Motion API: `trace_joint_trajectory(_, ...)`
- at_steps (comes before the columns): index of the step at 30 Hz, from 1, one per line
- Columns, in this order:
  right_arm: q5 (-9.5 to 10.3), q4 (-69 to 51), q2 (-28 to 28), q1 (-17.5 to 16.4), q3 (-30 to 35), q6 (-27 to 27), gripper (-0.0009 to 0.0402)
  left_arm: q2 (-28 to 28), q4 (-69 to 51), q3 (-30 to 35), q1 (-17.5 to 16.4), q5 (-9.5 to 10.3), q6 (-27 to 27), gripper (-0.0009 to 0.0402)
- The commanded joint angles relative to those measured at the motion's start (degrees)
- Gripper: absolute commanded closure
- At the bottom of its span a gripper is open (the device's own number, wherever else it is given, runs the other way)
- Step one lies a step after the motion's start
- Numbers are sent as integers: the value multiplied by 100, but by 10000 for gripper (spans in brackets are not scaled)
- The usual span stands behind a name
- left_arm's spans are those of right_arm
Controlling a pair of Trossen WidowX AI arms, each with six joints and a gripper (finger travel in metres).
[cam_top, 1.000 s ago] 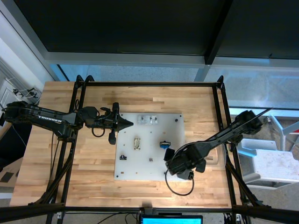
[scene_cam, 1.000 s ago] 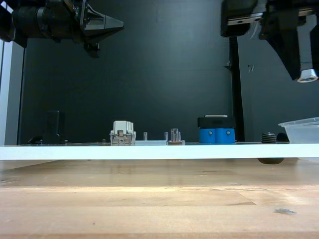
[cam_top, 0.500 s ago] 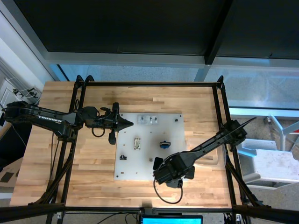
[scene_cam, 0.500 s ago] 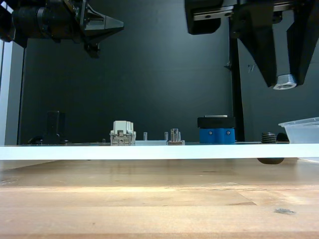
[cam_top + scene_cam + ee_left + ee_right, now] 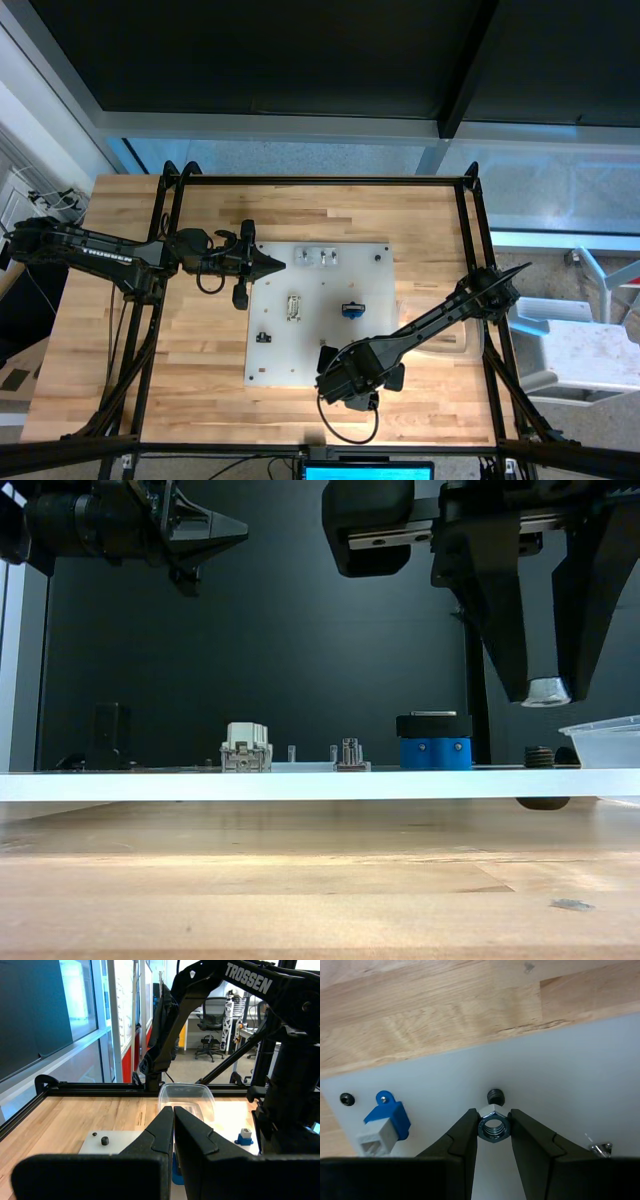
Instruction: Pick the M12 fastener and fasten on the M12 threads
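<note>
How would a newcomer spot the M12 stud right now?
The left gripper hangs over the white board's far left; the right gripper holds a silver nut over its near right edge. Below that nut stands the stud: short, black, ribbed, unlike the blue block nearby.

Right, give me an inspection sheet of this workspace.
Surface: wooden table with a white board on it.
Job's things: silver nut held in the air near the bare black stud, not on it.
Clutter: blue block, grey connector, clear tray beside the board.
Pincers: right pincer shut on the nut over the board's near right; left pincer shut, high over the board's far left edge.
Cables: black loop hanging under the right arm.
Surroundings: black frame round the table.
</note>
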State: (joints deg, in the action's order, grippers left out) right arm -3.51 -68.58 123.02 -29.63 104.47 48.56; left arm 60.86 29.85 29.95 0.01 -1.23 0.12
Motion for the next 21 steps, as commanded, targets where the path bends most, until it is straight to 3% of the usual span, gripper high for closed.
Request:
trace_joint_trajectory(1,0,35,11,2,-9,-2,368,0,0,0,0,-2,-2,393)
trace_joint_trajectory(21,9,232,203,63,-129,-7,368,0,2,0,0,-2,-2,393)
